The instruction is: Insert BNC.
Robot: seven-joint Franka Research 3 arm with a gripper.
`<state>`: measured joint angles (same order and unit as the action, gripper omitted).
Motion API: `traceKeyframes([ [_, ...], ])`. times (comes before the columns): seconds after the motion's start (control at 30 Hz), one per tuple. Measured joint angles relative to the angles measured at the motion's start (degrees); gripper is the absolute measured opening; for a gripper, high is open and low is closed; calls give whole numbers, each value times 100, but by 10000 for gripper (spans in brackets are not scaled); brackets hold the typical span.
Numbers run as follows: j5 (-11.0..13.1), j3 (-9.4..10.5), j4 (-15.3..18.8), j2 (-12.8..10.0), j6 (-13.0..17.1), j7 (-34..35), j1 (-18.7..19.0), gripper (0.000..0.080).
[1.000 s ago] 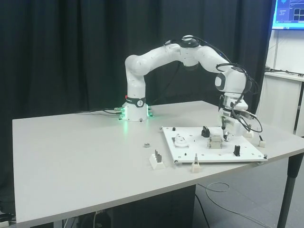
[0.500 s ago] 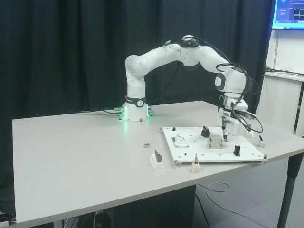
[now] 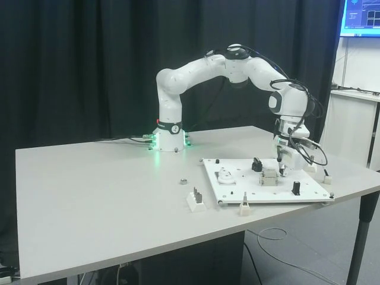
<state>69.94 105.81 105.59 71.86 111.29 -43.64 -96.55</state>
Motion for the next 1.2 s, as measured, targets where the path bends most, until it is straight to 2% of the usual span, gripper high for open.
traceKeyframes([
  [0.23, 0, 0, 0, -1, 0, 61, -2, 122],
  [0.73, 4, -2, 0, -5, -9, 1232, -5, 122],
  [1.2, 43, -2, -1, -11, -36, 2993, -24, 122],
])
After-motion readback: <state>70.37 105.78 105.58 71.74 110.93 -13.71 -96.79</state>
